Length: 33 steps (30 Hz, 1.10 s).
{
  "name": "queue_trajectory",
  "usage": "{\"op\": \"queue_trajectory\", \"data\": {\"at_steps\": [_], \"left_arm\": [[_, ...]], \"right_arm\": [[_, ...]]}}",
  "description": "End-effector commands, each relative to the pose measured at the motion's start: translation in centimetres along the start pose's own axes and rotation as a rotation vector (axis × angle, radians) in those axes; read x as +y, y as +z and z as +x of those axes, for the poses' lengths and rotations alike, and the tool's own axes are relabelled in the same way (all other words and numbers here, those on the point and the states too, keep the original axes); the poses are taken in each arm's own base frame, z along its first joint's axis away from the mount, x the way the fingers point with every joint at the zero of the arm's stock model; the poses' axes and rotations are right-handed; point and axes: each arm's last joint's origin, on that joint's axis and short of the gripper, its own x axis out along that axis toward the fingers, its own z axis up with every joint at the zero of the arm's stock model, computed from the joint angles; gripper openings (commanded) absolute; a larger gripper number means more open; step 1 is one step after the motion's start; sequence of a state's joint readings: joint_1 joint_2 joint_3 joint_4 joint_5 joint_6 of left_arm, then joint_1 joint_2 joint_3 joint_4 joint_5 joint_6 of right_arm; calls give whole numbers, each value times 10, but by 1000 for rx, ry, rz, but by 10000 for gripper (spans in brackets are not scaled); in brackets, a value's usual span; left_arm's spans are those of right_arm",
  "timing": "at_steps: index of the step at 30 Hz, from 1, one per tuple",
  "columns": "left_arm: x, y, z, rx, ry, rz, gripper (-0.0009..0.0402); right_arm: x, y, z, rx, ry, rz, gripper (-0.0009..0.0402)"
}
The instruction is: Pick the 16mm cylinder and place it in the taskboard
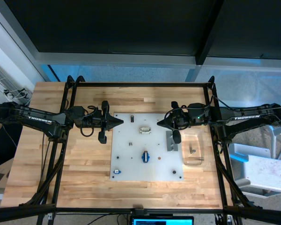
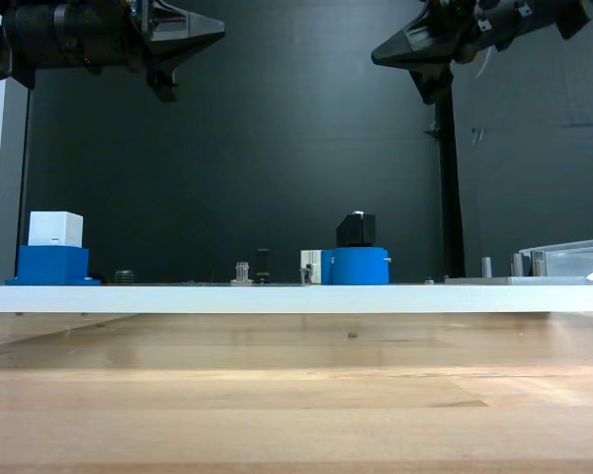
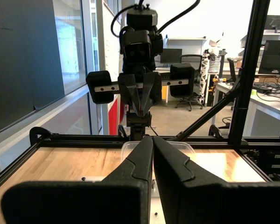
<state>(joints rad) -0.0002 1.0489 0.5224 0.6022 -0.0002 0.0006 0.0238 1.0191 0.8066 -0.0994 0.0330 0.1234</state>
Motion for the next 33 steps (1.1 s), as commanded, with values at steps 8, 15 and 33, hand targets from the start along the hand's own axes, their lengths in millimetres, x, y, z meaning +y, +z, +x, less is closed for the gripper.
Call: {"op": "queue_trajectory", "data": {"at_steps": [8, 15, 33], "left_arm": [[0, 0, 0, -1, 0, 0, 0], [0, 0, 0, -1, 0, 0, 0], [0, 0, 0, -1, 0, 0, 0]], "right_arm": [[2, 9, -18, 271, -30, -11, 0], [2, 10, -33, 441, -48, -16, 0], [12, -14, -53, 771, -75, 33, 0]]}}
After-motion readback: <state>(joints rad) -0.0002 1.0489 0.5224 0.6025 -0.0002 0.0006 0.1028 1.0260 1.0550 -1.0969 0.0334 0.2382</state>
